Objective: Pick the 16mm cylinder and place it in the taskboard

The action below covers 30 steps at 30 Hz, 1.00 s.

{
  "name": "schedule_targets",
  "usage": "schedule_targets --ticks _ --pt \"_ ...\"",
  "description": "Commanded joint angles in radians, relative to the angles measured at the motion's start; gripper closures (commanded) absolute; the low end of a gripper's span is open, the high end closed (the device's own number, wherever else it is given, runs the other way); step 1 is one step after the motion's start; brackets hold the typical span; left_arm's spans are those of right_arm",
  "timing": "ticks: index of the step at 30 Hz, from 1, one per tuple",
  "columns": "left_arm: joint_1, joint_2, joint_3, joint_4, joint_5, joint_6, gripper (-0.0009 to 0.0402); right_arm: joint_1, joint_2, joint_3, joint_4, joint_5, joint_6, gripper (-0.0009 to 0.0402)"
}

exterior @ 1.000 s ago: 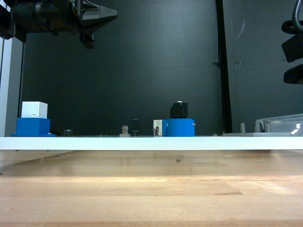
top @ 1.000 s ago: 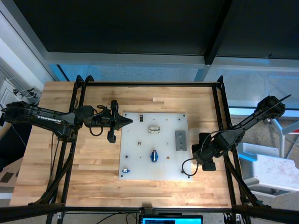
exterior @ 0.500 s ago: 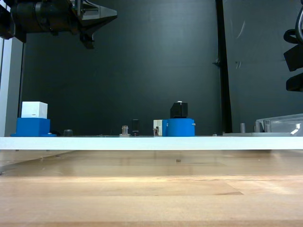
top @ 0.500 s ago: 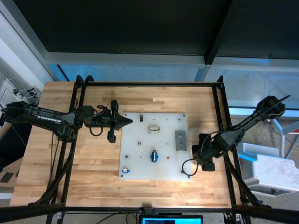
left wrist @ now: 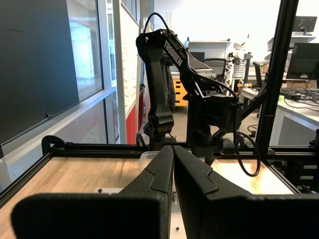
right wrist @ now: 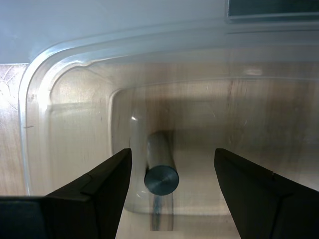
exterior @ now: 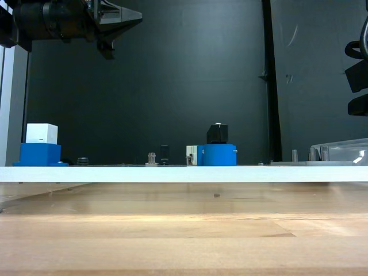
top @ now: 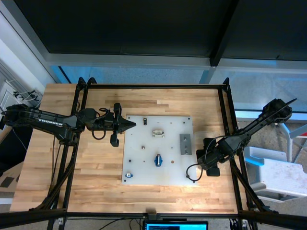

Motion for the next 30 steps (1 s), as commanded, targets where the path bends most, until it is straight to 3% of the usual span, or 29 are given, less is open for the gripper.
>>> schedule_targets --ticks 1,10,30 --pt "0.000 0.000 0.000 0.000 0.000 0.000 0.0393 0.001 0.000 0.001 0.000 -0.001 0.000 0.0182" --pt "0.000 0.000 0.000 0.000 0.000 0.000 0.0393 0.002 0.000 0.001 0.003 -0.022 -0.001 0.0226" --pt "0.000 0.000 0.000 0.000 0.000 0.000 0.0393 0.002 0.000 0.001 0.014 -0.022 -0.001 0.0300"
